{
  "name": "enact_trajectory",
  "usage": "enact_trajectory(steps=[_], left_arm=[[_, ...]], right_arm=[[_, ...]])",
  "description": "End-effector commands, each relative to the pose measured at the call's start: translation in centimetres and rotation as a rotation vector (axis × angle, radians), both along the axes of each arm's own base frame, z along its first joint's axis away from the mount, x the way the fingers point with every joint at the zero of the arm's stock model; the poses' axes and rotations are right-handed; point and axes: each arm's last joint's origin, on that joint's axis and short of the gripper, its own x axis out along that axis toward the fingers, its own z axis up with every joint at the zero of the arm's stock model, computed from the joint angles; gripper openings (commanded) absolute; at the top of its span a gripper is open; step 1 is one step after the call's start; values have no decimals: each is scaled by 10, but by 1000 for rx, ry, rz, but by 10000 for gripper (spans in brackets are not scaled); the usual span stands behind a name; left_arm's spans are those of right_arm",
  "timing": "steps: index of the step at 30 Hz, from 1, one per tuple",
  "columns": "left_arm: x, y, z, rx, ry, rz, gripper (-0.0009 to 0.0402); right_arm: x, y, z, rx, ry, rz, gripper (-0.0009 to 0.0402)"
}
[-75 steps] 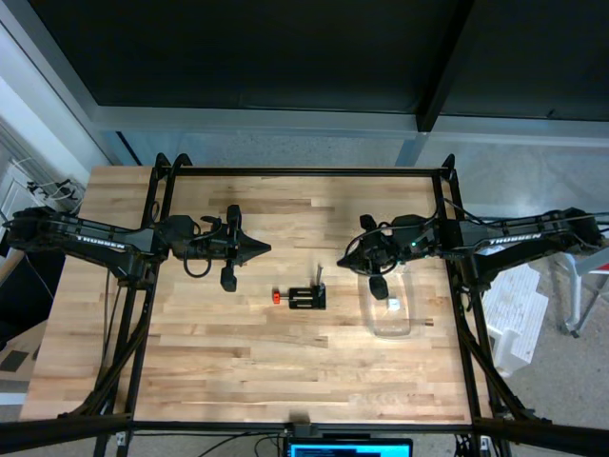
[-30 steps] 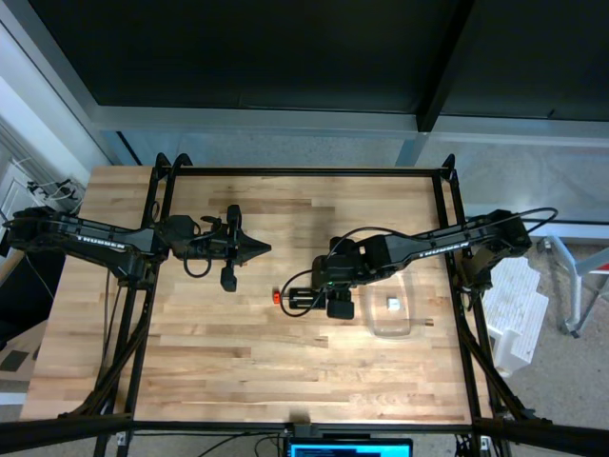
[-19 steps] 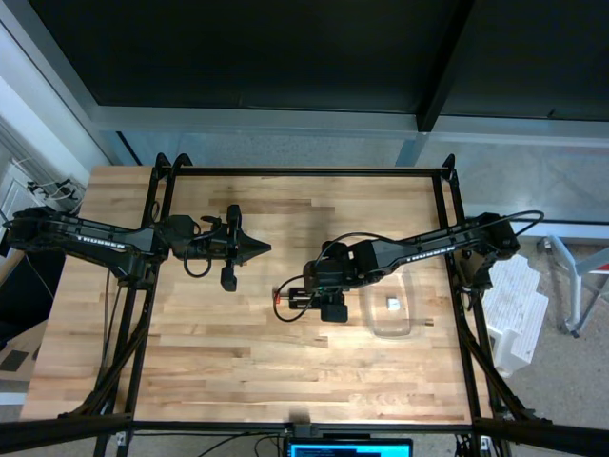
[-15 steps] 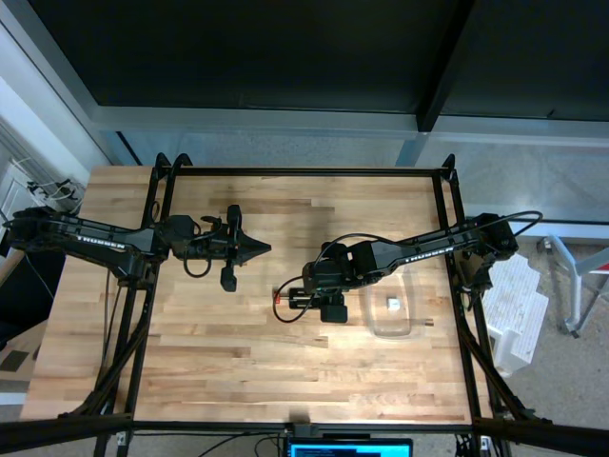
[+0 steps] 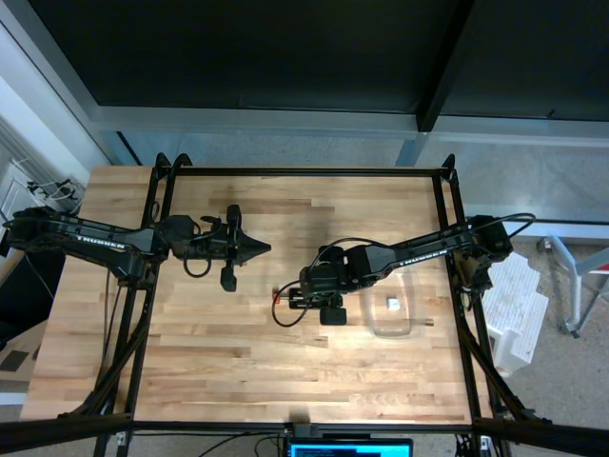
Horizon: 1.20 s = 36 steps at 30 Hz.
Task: Remove the USB-C connector from taskboard and place in the container
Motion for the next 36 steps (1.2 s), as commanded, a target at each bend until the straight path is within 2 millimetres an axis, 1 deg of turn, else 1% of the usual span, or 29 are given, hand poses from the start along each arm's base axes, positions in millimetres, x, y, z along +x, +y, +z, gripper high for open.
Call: enact_trajectory(steps=[1,7,13,33,36], left_arm=[[0,0,0,0,-1,0,0],[0,0,0,0,0,0,0],[0,0,0,0,-1,0,0],[0,0,0,0,0,0,0],[0,0,0,0,-1,0,0]], right_arm=[[2,1,-7,-2,17,9,143],[2,1,-7,-3,15,13,135],[3,1,-7,-2,9,11,117],[3,1,-7,-5,6,9,0],[3,0,-7,-5,6,8,2]])
